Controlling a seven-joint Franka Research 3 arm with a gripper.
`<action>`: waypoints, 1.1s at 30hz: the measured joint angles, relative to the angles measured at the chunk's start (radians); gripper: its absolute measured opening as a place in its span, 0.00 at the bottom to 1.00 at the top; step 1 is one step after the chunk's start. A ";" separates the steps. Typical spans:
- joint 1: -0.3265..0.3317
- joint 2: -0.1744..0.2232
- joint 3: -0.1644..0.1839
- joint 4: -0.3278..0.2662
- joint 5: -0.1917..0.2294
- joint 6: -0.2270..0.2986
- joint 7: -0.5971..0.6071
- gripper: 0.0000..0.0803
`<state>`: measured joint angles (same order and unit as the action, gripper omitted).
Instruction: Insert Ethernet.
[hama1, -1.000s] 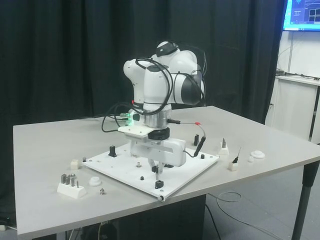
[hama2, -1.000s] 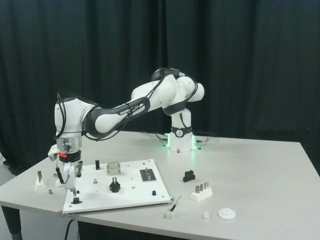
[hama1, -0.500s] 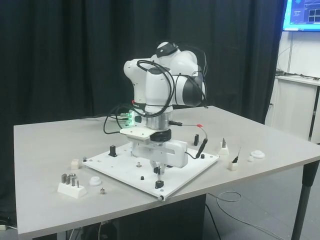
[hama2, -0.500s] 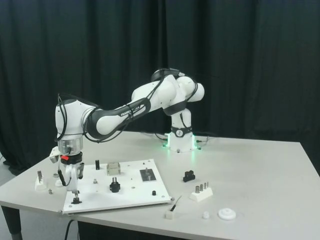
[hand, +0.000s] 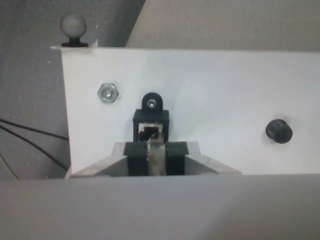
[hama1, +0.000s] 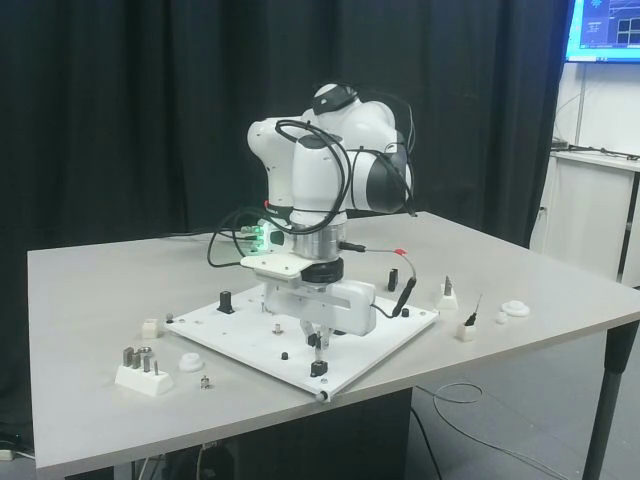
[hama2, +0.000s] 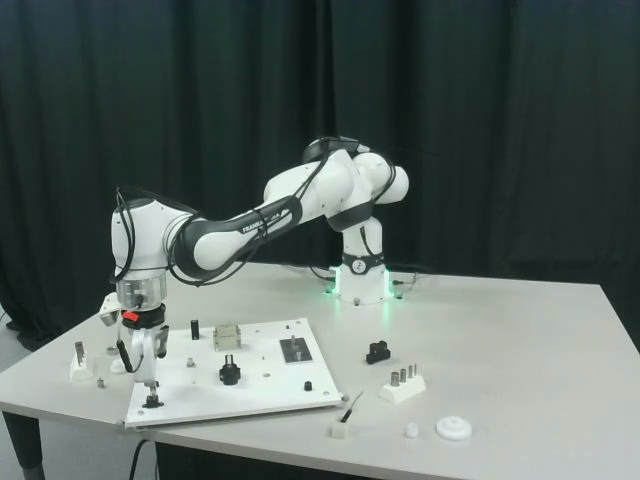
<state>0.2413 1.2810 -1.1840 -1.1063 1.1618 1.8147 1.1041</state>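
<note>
The black fingers (hand: 135, 159) are pinching a narrow grey plug (hand: 156, 159) between them, so the gripper (hand: 155, 160) is holding the Ethernet connector upright, pointing down at the board (hand: 215, 95). In the wrist view the plug's tip is lining up with the opening of the black socket (hand: 151, 122), which is sitting near the board's corner, just beside a hex nut (hand: 108, 93) and well apart from a black knob (hand: 279, 130); whether the tip is touching the socket cannot be told. In the room views the gripper (hama1: 316, 340) is hanging just above the socket (hama1: 318, 368) at the board's near edge, with a gap showing between them, so the insertion is judged not yet done: the plug is grasped and aligned, and the push down into the socket is remaining. Compared with a second ago, the arm (hama2: 240, 225) is sitting slightly higher and a touch further along the board (hama2: 265, 385), the gripper (hama2: 148, 378) having lifted a little from the socket (hama2: 152, 401), while the loose parts on the table (hama1: 90, 300) are lying where they were.
</note>
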 joint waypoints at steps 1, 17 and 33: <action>0.000 0.000 0.000 0.000 0.000 0.000 0.000 0.09; -0.001 0.000 0.003 0.000 0.000 0.010 0.015 0.09; -0.001 0.000 0.006 0.000 0.000 0.021 0.041 0.09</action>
<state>0.2401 1.2810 -1.1784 -1.1060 1.1618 1.8358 1.1447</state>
